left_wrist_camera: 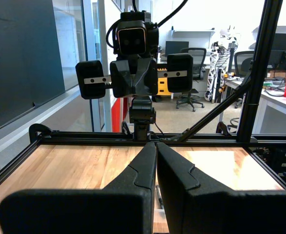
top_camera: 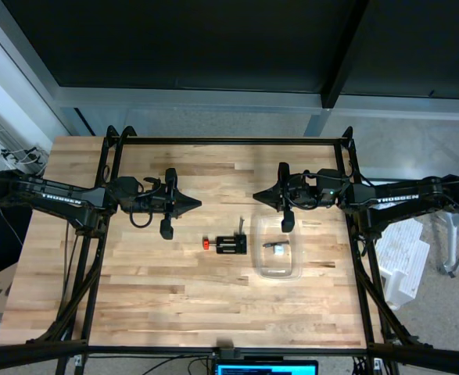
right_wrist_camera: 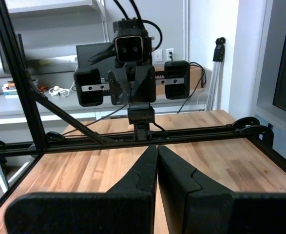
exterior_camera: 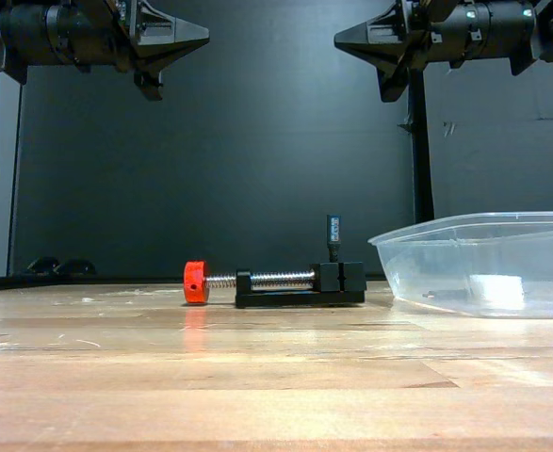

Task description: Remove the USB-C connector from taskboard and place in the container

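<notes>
Table (top_camera: 174, 305): pale wood planks, smooth, lightly scuffed, low sheen. Taskboard (top_camera: 231, 244): matt black metal body, bright bare-metal threaded screw (exterior_camera: 274, 279), red-orange plastic-looking knob (exterior_camera: 195, 282). Container (exterior_camera: 483, 268): thin clear plastic, glossy. Left gripper (top_camera: 198, 205), high over the table's left half, and right gripper (top_camera: 256, 195), high over its right half: matt black moulded plastic, fingers pressed together.

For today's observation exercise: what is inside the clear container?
A small pale piece lies in the container; its underside is hidden. The left claw and right claw hang shut above the table.
</notes>
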`<state>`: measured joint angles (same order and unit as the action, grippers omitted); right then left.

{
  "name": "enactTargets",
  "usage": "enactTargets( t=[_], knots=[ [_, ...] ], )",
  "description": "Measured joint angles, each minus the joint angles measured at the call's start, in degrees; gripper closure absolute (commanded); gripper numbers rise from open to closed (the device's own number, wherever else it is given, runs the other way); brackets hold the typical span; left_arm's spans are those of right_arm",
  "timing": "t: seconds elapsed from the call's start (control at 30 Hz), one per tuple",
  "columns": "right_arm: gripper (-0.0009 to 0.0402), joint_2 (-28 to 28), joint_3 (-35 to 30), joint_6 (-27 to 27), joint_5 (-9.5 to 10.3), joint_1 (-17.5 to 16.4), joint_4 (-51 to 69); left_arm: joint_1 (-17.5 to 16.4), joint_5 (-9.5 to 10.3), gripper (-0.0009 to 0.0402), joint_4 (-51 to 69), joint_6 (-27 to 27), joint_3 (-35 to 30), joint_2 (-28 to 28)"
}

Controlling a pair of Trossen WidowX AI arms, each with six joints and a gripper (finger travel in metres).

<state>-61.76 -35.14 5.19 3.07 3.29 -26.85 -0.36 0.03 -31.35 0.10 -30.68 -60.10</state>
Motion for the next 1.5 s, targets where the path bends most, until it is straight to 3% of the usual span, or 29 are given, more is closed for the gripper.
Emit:
enactTargets(
  t=[1.5],
  knots=[
    [0.0393,-0.1,0.4,-1.0,0.02,-0.5,0.0,0.0,0.02,0.0393,0.0,0.0,0.0,0.0]
  ],
)
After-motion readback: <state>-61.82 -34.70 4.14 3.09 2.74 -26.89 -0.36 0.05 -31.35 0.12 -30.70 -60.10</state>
